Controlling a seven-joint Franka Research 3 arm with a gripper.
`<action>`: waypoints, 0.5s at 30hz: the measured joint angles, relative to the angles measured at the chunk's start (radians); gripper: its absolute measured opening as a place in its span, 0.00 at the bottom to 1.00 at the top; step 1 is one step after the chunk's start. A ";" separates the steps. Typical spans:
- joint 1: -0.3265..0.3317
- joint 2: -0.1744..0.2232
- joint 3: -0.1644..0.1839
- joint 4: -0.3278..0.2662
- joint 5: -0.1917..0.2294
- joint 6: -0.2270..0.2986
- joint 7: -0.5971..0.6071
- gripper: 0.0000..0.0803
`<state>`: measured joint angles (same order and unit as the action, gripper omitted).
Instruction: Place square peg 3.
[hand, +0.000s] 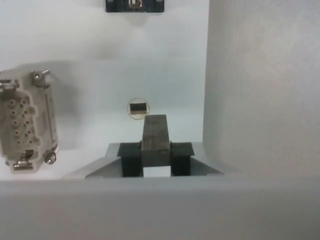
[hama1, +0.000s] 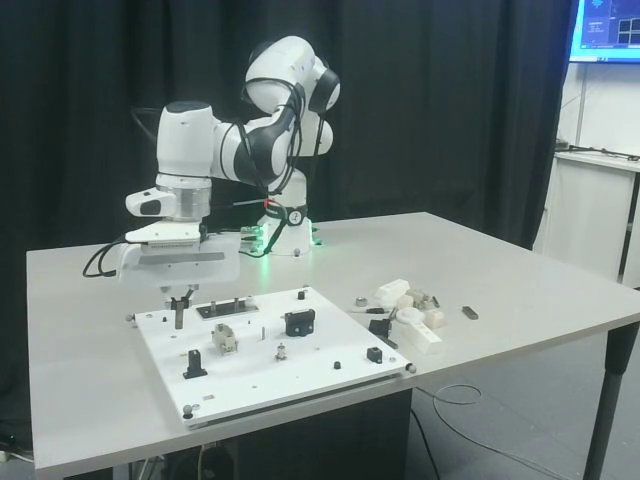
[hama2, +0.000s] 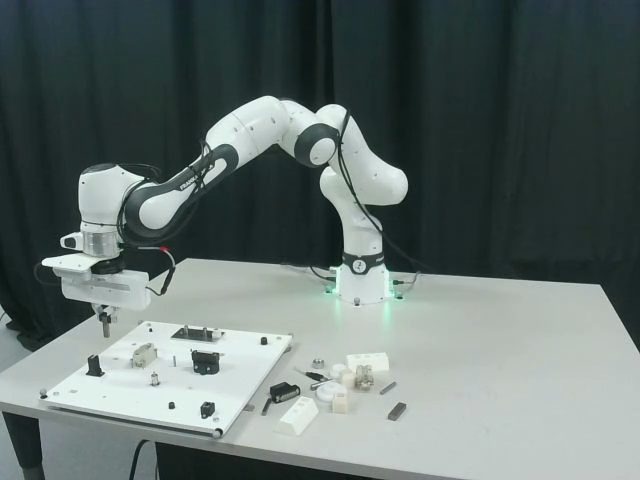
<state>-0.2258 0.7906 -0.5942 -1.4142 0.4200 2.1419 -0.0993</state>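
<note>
I hold the gripper (hand: 156, 159) pinched on square peg 3 (hand: 155, 134), which hangs above the white board (hama1: 300, 370) near its far left corner, just short of a small rectangular socket (hand: 138, 107). The peg looks rigid, light and smooth-sided; I judge the grip on its upper flat faces is sound. A grey connector (hand: 22, 127) sits beside the socket.

A robotics lab is shown: a white arm (hama2: 250, 140) is bolted to a grey surface (hama2: 500, 340), black curtains (hama2: 480, 120) are hung behind, and a white assembly board (hama1: 270, 350) is laid out.
</note>
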 joint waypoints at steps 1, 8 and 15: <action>0.000 0.000 0.000 0.000 0.000 0.000 0.000 0.14; 0.001 0.000 0.000 0.000 0.000 0.004 0.001 0.14; 0.001 0.000 0.000 0.000 0.000 0.006 0.001 0.14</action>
<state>-0.2244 0.7906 -0.5942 -1.4142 0.4201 2.1482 -0.0981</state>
